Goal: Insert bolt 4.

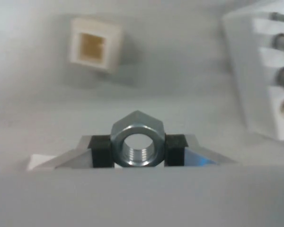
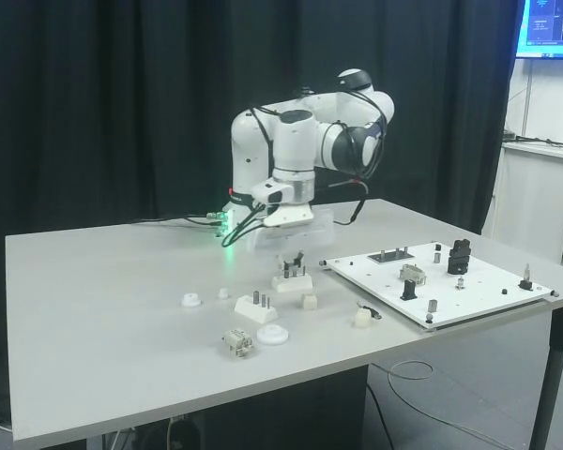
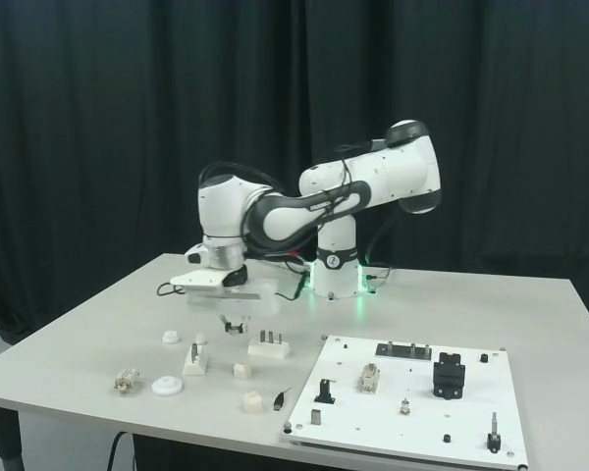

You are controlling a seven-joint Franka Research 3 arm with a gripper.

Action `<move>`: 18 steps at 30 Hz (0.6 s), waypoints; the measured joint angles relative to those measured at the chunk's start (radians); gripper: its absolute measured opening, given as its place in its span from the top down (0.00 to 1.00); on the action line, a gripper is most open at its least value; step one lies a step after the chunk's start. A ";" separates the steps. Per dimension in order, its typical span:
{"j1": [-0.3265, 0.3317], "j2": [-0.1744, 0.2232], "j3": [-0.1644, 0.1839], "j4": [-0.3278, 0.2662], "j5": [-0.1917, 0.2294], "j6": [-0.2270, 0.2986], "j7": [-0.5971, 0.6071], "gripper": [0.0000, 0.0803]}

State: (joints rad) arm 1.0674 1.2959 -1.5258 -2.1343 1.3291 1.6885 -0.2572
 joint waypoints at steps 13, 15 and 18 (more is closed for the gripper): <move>0.164 -0.012 -0.001 -0.068 0.023 0.019 0.048 0.72; 0.191 -0.014 -0.001 -0.075 0.026 0.021 0.064 0.72; 0.230 -0.020 -0.001 -0.086 0.028 0.026 0.085 0.72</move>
State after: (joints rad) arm 1.2974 1.2756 -1.5270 -2.2202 1.3571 1.7141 -0.1719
